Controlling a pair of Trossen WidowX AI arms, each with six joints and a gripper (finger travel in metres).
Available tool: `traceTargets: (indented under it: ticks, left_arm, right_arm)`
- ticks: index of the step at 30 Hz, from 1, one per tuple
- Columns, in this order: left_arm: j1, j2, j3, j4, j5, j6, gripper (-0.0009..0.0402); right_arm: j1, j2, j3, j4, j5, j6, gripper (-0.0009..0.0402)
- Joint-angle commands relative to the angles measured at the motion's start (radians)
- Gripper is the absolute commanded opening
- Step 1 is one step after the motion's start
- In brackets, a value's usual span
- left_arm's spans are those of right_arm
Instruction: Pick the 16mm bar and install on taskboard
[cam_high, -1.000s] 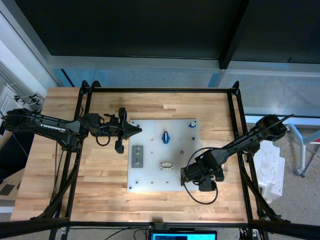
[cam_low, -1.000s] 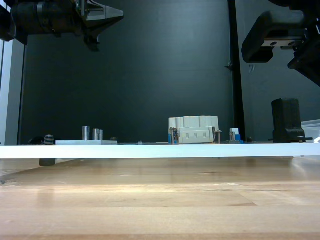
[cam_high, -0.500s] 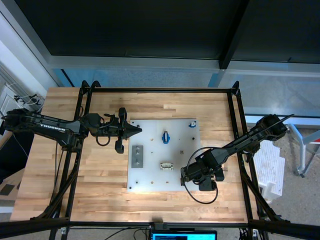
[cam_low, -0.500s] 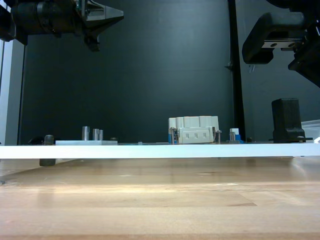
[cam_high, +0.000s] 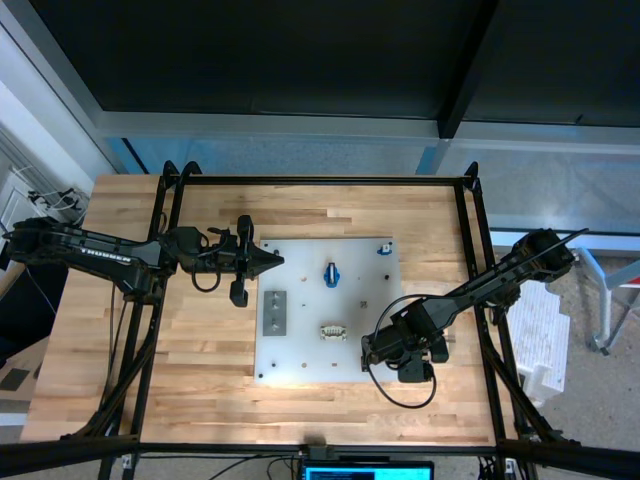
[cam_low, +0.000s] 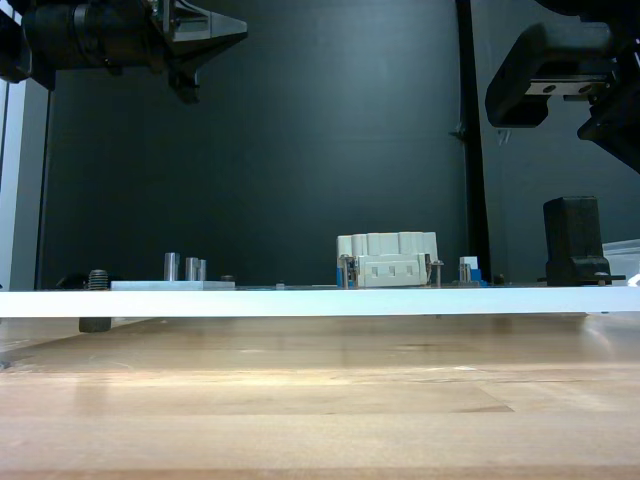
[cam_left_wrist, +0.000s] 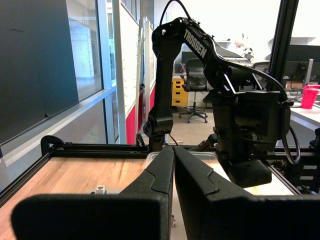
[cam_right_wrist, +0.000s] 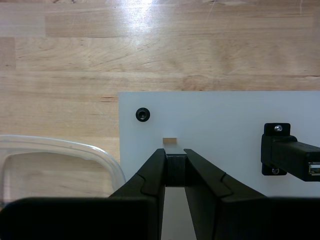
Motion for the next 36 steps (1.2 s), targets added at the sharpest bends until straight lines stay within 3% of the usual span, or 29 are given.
traceTargets:
  ticks: [1,3,36]
  left_arm:
    - [0.0,0.0,0.0,0.0,0.0,0.0,0.0]
    - [0.0,0.0,0.0,0.0,0.0,0.0,0.0]
    - [0.0,0.0,0.0,0.0,0.0,0.0,0.0]
  right_arm:
    - [0.002,-0.003,0.0,0.003,-0.007,0.0,0.0]
    - [0.003,-0.004,0.0,0.004,-0.019,0.0,0.0]
    - [0.01,-0.002,-0.061,0.074,-0.014,0.0,0.0]
